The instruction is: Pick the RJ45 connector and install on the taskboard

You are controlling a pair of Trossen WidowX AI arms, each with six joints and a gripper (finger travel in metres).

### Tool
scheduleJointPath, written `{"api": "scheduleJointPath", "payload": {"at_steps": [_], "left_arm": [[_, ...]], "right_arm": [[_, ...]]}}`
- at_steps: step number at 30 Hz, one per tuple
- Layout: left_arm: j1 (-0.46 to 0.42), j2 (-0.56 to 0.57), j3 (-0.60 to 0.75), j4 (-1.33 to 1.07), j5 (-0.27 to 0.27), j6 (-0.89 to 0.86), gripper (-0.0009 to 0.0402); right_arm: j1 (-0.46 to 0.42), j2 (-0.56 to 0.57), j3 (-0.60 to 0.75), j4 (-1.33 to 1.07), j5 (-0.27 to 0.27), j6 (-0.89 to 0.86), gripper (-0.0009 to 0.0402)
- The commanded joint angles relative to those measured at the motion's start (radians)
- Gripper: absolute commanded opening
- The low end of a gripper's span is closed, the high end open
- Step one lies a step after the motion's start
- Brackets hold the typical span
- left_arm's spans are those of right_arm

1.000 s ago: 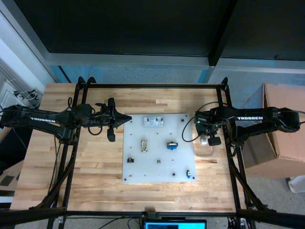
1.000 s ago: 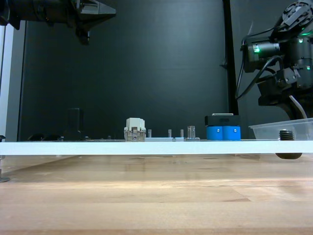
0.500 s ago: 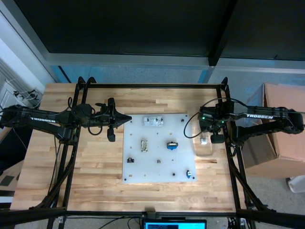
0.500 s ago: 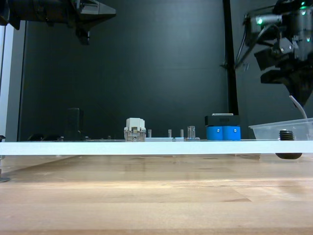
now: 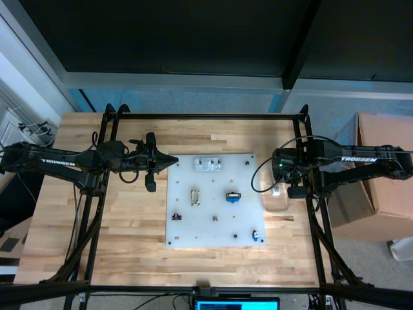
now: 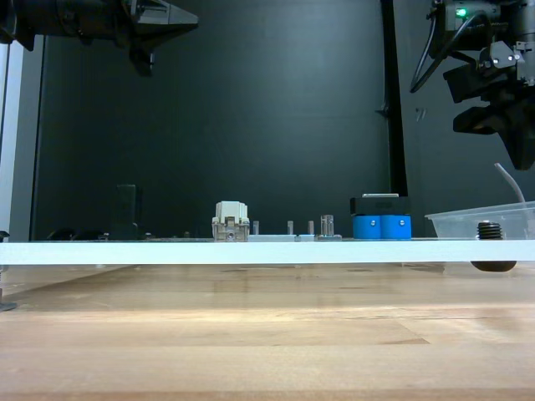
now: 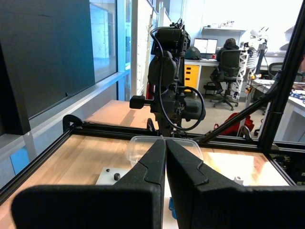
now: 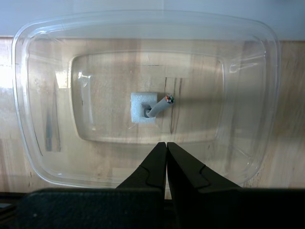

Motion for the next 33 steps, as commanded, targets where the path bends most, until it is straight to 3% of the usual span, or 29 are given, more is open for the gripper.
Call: {"api": "scheduleJointPath", "payload": {"at_steps": [1, 6, 14, 18, 23, 28, 33], "left_arm": [[0.000, 0.000, 0.000, 0.000, 0.000, 0.000, 0.0000], [0.000, 0.000, 0.000, 0.000, 0.000, 0.000, 0.0000], [0.000, 0.000, 0.000, 0.000, 0.000, 0.000, 0.0000], [0.000, 0.000, 0.000, 0.000, 0.000, 0.000, 0.0000], [0.000, 0.000, 0.000, 0.000, 0.000, 0.000, 0.0000], [0.000, 0.000, 0.000, 0.000, 0.000, 0.000, 0.0000], [0.000, 0.000, 0.000, 0.000, 0.000, 0.000, 0.0000]], "right_arm": [[0.001, 0.001, -0.002, 0.003, 0.001, 0.001, 0.0004], [0.002, 0.001, -0.005, 0.003, 0.000, 0.026, 0.0039], [0.006, 0.019, -0.008, 0.013, 0.000, 0.053, 0.0182], [0.006, 0.027, -0.009, 0.023, 0.000, 0.050, 0.0224], [0.017, 0.076, -0.023, 0.053, -0.010, 0.042, 0.0226], [0.022, 0.135, -0.055, 0.135, -0.083, 0.042, 0.0210], [0.026, 0.168, -0.086, 0.175, -0.079, 0.043, 0.0191]]}}
